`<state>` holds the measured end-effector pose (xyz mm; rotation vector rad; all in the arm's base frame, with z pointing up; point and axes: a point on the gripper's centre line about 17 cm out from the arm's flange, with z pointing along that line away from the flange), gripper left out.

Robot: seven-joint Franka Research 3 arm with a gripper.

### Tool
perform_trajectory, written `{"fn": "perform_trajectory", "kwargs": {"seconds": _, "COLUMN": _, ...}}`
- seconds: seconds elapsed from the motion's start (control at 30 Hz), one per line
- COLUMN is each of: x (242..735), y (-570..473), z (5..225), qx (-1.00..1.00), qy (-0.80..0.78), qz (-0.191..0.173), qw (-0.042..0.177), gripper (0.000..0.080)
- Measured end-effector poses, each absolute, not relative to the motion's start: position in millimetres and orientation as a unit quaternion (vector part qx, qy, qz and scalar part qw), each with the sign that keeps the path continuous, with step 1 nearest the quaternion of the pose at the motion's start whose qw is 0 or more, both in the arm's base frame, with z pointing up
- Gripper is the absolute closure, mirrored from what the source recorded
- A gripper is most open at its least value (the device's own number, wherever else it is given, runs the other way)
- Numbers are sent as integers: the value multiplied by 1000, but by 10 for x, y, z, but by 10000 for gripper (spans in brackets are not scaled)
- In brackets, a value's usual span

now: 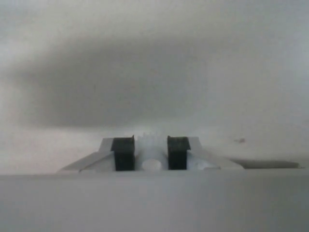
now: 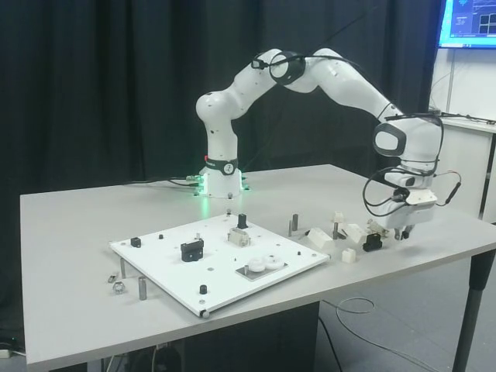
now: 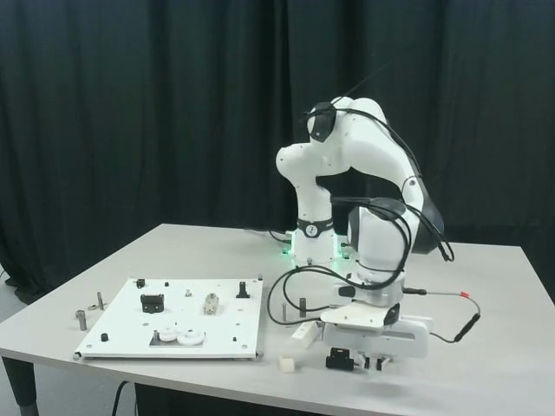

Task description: Place small gear.

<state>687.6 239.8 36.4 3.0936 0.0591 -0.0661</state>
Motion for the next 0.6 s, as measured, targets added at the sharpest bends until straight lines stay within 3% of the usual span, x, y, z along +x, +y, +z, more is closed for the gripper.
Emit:
{"fn": "perform_trajectory", "kwargs": {"seconds": 0.53, "x": 6781, "y": 2597, "z": 251, "qx": 999, "qy": 7, "qz": -22, "qw": 28, "gripper": 665}}
{"fn": "perform_trajectory", "kwargs": {"seconds": 0.57, "x": 6776, "y": 2601, "z": 254, "qx": 999, "qy": 6, "qz": -23, "qw": 28, "gripper": 495}}
{"fn": "perform_trajectory", "kwargs": {"seconds": 0.6, "x": 6771, "y": 2604, "z": 260, "qx": 999, "qy": 6, "qz": -24, "qw": 28, "gripper": 495}}
